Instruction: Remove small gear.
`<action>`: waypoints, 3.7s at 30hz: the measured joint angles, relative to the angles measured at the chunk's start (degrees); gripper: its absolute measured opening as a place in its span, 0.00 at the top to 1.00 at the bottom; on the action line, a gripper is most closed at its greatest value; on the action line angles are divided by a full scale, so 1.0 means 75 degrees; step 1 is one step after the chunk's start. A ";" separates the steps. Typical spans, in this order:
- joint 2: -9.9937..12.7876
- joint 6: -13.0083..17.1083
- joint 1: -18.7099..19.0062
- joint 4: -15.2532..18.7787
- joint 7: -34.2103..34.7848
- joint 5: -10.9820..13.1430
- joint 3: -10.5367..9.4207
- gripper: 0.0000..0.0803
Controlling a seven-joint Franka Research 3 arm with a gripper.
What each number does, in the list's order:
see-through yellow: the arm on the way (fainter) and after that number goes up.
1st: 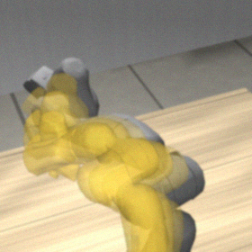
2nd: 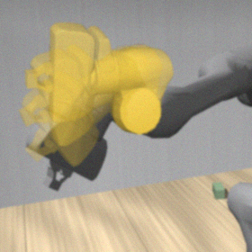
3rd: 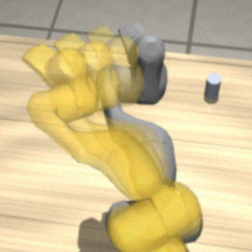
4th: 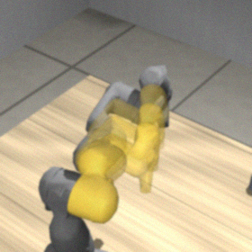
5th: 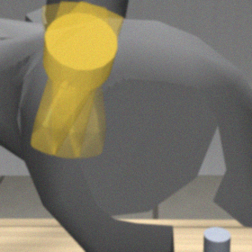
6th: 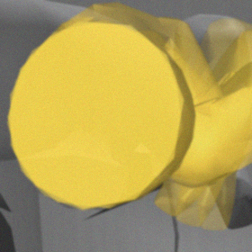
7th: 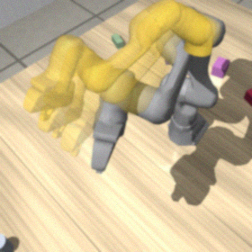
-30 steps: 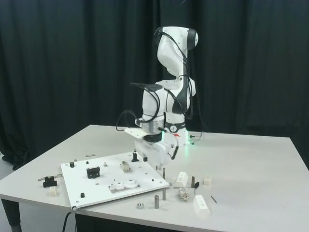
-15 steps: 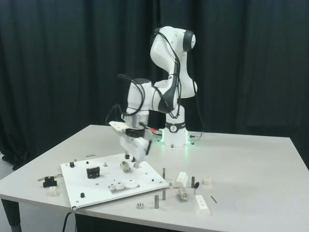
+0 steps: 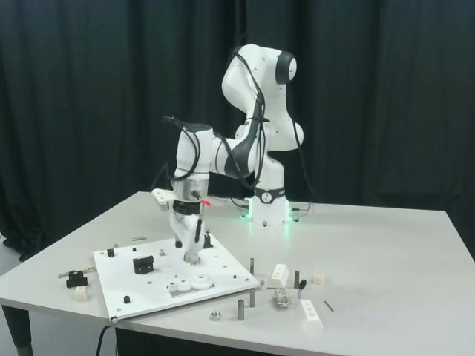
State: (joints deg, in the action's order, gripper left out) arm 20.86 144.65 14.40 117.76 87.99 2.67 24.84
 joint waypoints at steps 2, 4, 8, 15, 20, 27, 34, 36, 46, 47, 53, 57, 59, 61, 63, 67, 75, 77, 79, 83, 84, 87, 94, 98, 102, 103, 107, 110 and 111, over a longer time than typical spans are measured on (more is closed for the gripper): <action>0.0106 -0.0001 -0.0054 -0.0090 -0.0013 0.0120 -0.0015 0.00; 0.0219 -0.0004 -0.0110 -0.0184 -0.0044 0.0221 -0.0040 0.00; 0.0456 -0.0021 -0.0242 -0.0395 -0.0127 0.0348 -0.0115 0.00; 0.0864 -0.0160 -0.0552 -0.0833 -0.0371 0.0622 -0.0327 0.00; 0.1099 -0.0400 -0.0762 -0.1173 -0.0689 0.0820 -0.0457 0.00; 0.1331 -0.0830 -0.0969 -0.1610 -0.0940 0.1145 -0.0577 0.00; 0.1544 -0.1216 -0.1040 -0.1987 -0.1211 0.1344 -0.0579 0.00; 0.1602 -0.1271 -0.1056 -0.2068 -0.1283 0.1362 -0.0579 0.00; 0.1833 -0.1358 -0.1106 -0.2301 -0.1517 0.1364 -0.0579 0.00; 0.1852 -0.1361 -0.1111 -0.2318 -0.1537 0.1368 -0.0579 0.00; 0.1924 -0.1362 -0.1138 -0.2378 -0.1691 0.1425 -0.0579 0.00; 0.1949 -0.1362 -0.1161 -0.2391 -0.1816 0.1504 -0.0579 0.00; 0.1958 -0.1362 -0.1172 -0.2392 -0.1859 0.1546 -0.0579 0.00; 0.1966 -0.1362 -0.1181 -0.2393 -0.1896 0.1581 -0.0579 0.00; 0.1976 -0.1362 -0.1190 -0.2394 -0.1944 0.1629 -0.0579 0.00; 0.2004 -0.1362 -0.1204 -0.2400 -0.2049 0.1703 -0.0579 0.00; 0.2138 -0.1361 -0.1223 -0.2499 -0.2099 0.1732 -0.0579 0.00; 0.2184 -0.1361 -0.1223 -0.2533 -0.2120 0.1744 -0.0580 0.00; 0.2223 -0.1361 -0.1223 -0.2559 -0.2127 0.1763 -0.0584 0.00; 0.2301 -0.1361 -0.1223 -0.2610 -0.2137 0.1821 -0.0593 0.00; 0.2319 -0.1361 -0.1223 -0.2621 -0.2141 0.1826 -0.0595 0.00; 0.2354 -0.1361 -0.1223 -0.2646 -0.2150 0.1829 -0.0601 0.00; 0.2413 -0.1361 -0.1225 -0.2685 -0.2248 0.1829 -0.0605 0.00; 0.2444 -0.1361 -0.1238 -0.2698 -0.2358 0.1829 -0.0605 0.00; 0.2475 -0.1361 -0.1256 -0.2710 -0.2438 0.1829 -0.0604 0.00; 0.2480 -0.1361 -0.1259 -0.2711 -0.2453 0.1829 -0.0604 0.00; 0.2496 -0.1361 -0.1267 -0.2711 -0.2505 0.1829 -0.0604 0.00; 0.2504 -0.1361 -0.1268 -0.2711 -0.2525 0.1829 -0.0604 0.00; 0.2506 -0.1361 -0.1268 -0.2711 -0.2525 0.1829 -0.0604 0.00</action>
State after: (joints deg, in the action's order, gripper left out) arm 39.66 134.45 4.89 97.43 69.06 16.39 20.30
